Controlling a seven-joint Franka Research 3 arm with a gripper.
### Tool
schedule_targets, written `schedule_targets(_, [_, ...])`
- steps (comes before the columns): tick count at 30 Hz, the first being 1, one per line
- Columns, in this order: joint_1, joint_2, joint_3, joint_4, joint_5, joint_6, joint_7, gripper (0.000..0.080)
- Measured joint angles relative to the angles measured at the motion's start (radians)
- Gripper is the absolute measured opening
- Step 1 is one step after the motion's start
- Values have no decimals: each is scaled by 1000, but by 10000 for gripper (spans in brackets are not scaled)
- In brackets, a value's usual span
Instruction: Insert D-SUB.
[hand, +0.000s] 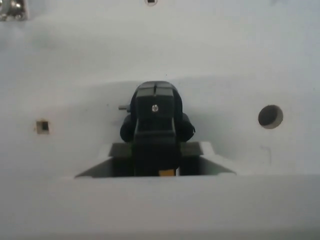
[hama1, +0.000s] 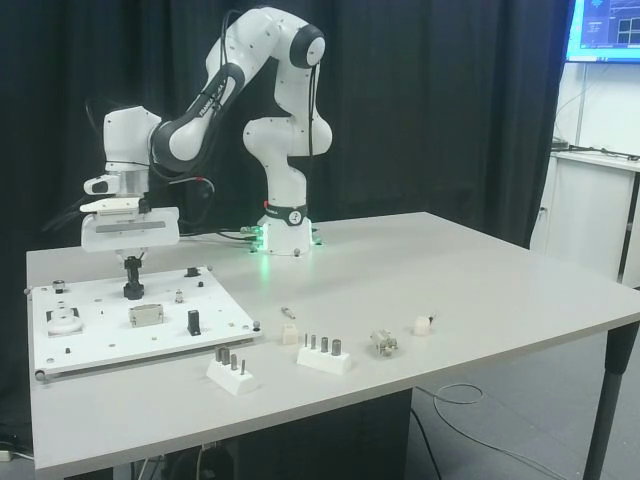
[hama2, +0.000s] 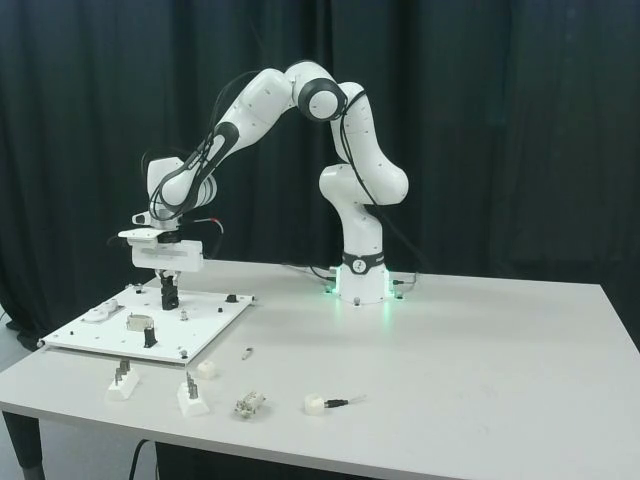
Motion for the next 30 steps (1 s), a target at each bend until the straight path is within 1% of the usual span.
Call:
schedule_targets(6, [9, 0, 0, 4, -1, 17, 6, 153])
schedule_targets(7, [11, 0, 0, 5, -1, 20, 8, 459])
schedule_targets(13, [15, 0, -1, 17, -15, 26, 33, 459])
schedule_targets(14, [15, 0, -2, 19, -20, 26, 40, 726])
schedule_targets(22, [24, -3, -5, 33, -48, 24, 75, 726])
schedule_targets(23, [25, -4, -6, 34, -52, 23, 77, 797])
schedule_targets(30, [34, -9, -9, 43, -75, 8, 106, 797])
